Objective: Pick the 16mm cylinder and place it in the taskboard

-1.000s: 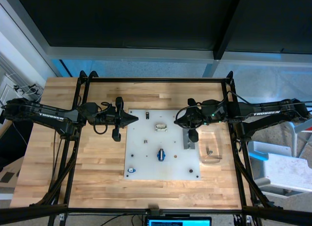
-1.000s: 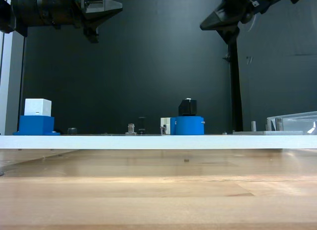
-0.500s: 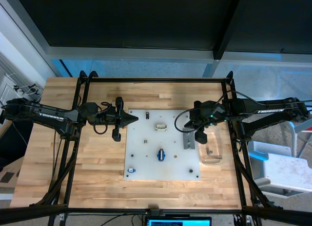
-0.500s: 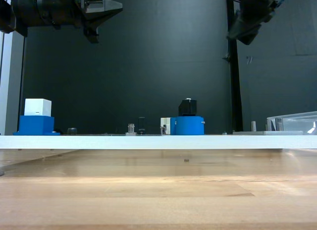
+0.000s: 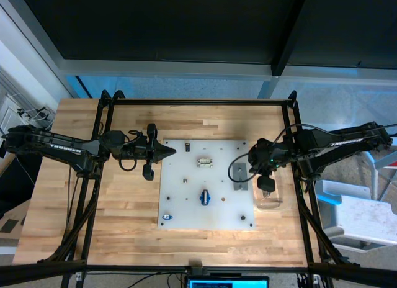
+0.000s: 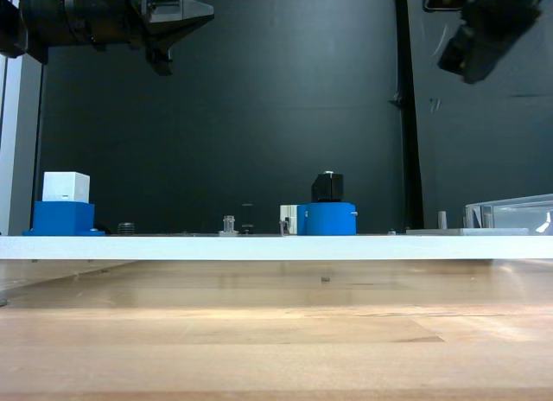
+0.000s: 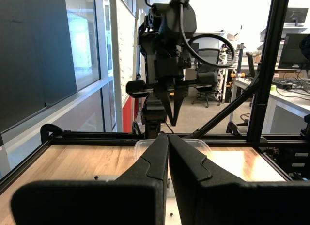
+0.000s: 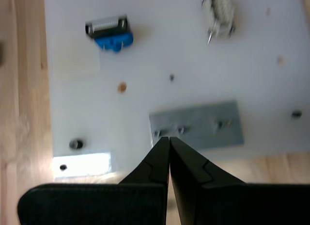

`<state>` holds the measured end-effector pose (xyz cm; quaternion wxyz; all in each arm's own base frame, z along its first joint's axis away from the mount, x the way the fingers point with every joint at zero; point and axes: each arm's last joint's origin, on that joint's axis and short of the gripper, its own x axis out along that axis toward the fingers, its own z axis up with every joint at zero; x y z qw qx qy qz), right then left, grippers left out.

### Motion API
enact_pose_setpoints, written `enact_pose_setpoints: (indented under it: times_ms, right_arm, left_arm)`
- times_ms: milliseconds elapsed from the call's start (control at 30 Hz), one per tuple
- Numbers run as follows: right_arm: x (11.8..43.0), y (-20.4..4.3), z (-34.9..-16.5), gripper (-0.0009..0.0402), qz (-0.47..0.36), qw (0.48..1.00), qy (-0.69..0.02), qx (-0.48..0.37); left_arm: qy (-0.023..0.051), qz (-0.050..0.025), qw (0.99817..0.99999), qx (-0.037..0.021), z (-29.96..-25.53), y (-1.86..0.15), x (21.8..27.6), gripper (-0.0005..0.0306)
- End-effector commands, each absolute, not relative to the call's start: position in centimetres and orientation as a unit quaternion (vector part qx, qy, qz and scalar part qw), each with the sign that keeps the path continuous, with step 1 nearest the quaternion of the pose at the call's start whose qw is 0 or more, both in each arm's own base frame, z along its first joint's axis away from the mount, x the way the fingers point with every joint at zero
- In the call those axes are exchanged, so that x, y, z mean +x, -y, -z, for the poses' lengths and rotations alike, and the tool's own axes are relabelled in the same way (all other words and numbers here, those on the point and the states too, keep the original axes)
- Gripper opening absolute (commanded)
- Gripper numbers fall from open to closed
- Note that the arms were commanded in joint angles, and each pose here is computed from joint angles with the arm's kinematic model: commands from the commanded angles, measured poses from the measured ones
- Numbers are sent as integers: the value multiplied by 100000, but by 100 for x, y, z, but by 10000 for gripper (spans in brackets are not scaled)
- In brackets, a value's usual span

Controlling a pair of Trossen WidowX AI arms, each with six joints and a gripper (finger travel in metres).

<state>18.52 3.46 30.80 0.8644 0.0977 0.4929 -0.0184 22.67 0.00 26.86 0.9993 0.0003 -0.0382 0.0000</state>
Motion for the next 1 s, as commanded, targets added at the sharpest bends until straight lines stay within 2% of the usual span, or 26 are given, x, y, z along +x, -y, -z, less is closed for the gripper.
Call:
enact_pose_setpoints:
  times_ms: [33, 433, 700, 1000]
  right_arm:
    - [1793, -408, -3042, 0, 1846, 84697, -52234, 9725]
    - [1628, -603, -2960, 0, -79, 80283, -59298, 6186]
    - [1575, -676, -2927, 0, -898, 79671, -60342, 3248]
    - [1506, -766, -2726, 4, -2348, 77983, -62553, 385]
  left_arm:
    - [3823, -1, 99927, 29, -2686, 0, 2268, 0]
    - [3823, 18, 99927, 29, -2686, 0, 2268, 0]
    - [3823, 17, 99927, 48, -2686, 0, 2268, 0]
    - [3823, -2, 99927, 48, -2686, 0, 2268, 0]
